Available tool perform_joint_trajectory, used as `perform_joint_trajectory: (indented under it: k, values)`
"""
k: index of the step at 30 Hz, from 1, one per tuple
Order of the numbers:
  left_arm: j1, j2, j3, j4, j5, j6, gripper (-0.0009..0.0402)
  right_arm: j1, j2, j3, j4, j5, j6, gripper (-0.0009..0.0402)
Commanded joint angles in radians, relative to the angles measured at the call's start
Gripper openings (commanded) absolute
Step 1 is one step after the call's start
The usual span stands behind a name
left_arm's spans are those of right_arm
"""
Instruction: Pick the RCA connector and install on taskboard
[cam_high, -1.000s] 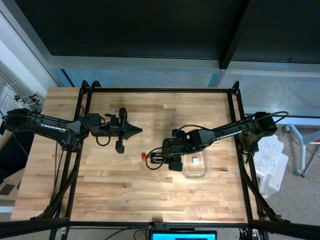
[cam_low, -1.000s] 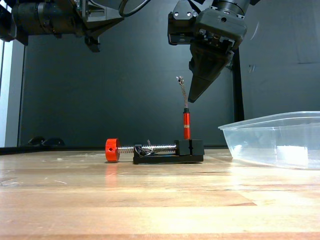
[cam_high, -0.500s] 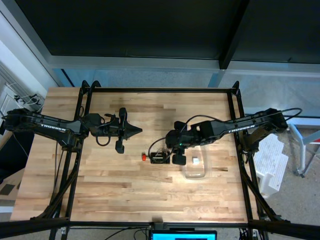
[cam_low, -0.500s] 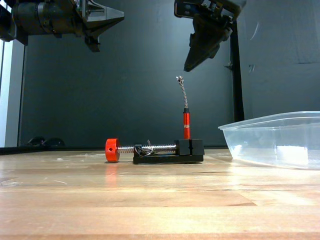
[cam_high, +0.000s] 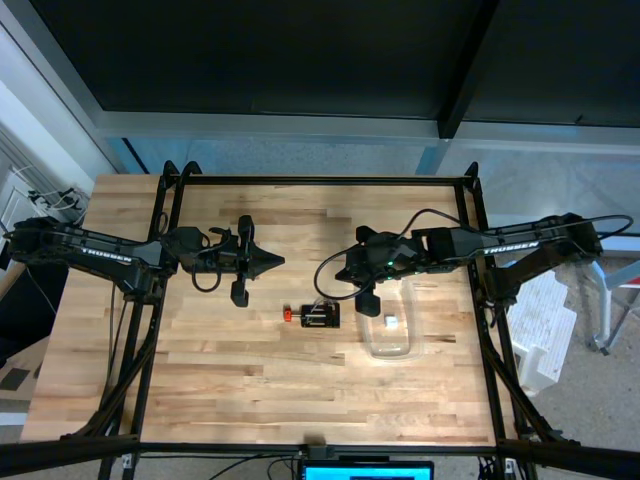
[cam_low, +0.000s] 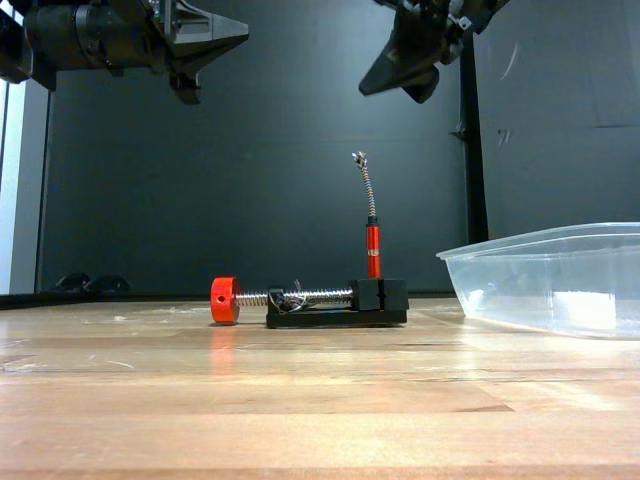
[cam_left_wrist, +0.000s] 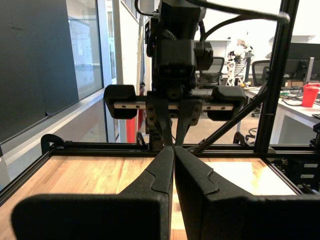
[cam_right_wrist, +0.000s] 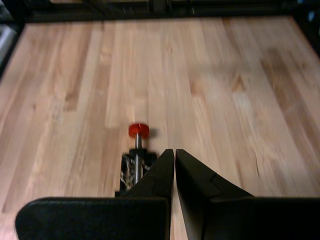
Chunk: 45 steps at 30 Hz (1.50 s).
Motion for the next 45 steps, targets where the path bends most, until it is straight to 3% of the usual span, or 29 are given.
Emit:
perform_joint_trajectory:
  k: [1,22,28,45]
  values:
    - [0.0,0.0,0.0,0.0,0.0,0.0,0.0,-0.014,-0.042,-0.05,0.088,-0.041,-0.013,0.0001]
    - [0.0,0.0,0.0,0.0,0.0,0.0,0.0,-0.018,-0.226,-0.391,0.723,-0.046,-0.055,0.0]
    - [0.0,0.0,0.0,0.0,0.0,0.0,0.0,-0.019,-0.265,-0.448,0.777,-0.011,-0.068,0.0]
    - [0.0,0.0,0.0,0.0,0.0,0.0,0.0,-0.019,-0.282,-0.473,0.803,-0.021,-0.068,0.0]
